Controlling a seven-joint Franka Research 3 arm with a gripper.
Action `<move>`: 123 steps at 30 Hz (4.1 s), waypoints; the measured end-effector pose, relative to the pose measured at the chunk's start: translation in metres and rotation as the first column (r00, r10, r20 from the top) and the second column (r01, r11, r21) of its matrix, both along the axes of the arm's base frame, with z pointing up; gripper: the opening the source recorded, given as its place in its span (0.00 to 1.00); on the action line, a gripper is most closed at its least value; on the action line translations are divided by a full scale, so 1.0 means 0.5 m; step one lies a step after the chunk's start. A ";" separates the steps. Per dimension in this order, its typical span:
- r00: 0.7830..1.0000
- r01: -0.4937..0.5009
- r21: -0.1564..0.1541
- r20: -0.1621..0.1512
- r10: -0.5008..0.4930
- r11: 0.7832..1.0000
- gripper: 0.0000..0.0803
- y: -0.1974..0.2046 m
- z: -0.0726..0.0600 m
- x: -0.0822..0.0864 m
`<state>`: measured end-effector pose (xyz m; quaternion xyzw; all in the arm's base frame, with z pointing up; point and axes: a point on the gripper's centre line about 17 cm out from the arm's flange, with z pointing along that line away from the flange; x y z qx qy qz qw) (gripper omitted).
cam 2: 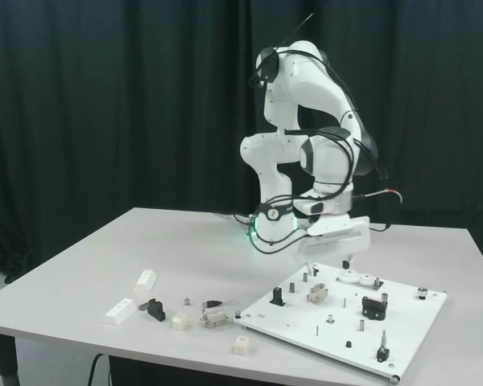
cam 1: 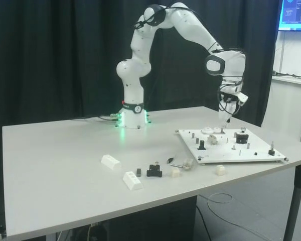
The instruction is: Remove square peg 1.
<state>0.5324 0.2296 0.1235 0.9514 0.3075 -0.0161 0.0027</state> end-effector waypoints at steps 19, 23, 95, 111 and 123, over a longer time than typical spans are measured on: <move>0.998 -0.050 -0.015 0.029 0.050 0.999 1.00 0.035 -0.080 -0.007; 0.998 -0.050 -0.015 0.037 0.051 0.999 1.00 0.033 -0.098 -0.006; 0.982 -0.143 -0.004 0.124 0.142 0.990 0.43 0.071 -0.191 -0.034; 0.981 -0.147 -0.007 0.126 0.147 0.989 0.06 0.068 -0.190 -0.032; 0.984 -0.126 -0.004 0.126 0.126 0.992 0.06 0.069 -0.189 -0.032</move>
